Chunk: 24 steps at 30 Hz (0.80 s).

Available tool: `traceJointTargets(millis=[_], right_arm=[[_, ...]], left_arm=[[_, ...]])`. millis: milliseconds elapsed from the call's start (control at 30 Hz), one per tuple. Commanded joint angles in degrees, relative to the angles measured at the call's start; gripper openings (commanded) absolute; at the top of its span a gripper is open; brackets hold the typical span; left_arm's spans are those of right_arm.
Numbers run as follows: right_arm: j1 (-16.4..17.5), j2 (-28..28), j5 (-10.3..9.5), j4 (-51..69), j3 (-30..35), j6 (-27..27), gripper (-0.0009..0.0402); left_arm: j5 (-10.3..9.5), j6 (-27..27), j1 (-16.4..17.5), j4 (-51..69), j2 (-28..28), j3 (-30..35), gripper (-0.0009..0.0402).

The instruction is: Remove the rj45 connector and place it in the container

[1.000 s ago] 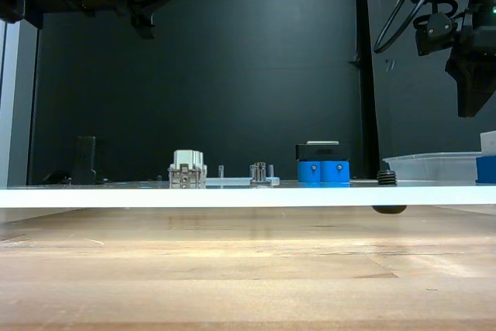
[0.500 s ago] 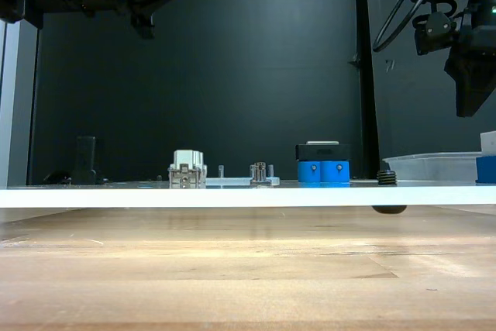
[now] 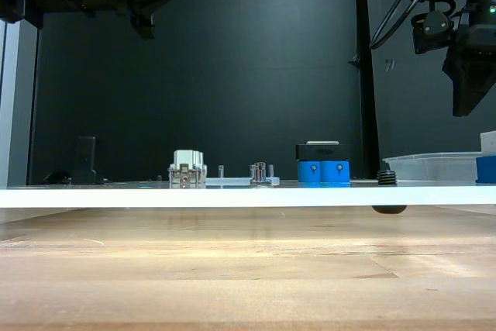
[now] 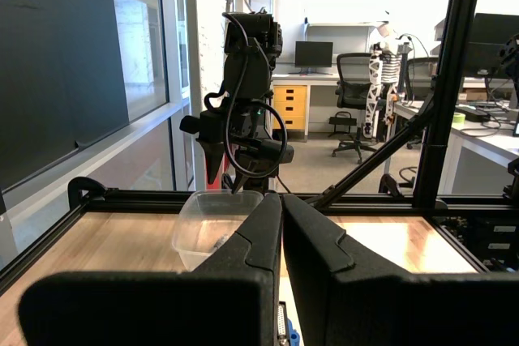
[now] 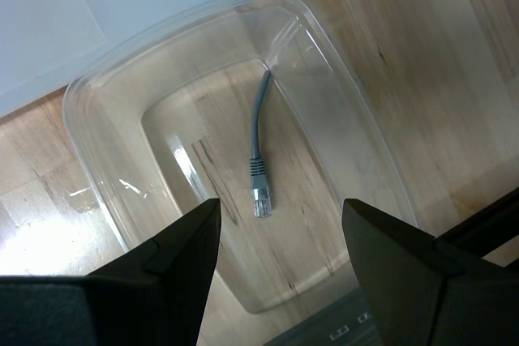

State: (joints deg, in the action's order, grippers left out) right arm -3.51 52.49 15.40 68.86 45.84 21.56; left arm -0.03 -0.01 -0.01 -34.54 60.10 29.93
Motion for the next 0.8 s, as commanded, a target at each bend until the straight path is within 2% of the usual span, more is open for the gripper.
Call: traceJointTargets(millis=[33,800], right_arm=[[0.02,0.02,0.0,-0.2,0.02,0.0,0.0208],[0.0,0.02,0.0,-1.03,0.02,0.0,0.0208]], left_arm=[[0.0,0.0,0.02,0.0,0.02,0.02,0.0],[0.0,0.0,0.02,0.0,0.02,0.02,0.0]])
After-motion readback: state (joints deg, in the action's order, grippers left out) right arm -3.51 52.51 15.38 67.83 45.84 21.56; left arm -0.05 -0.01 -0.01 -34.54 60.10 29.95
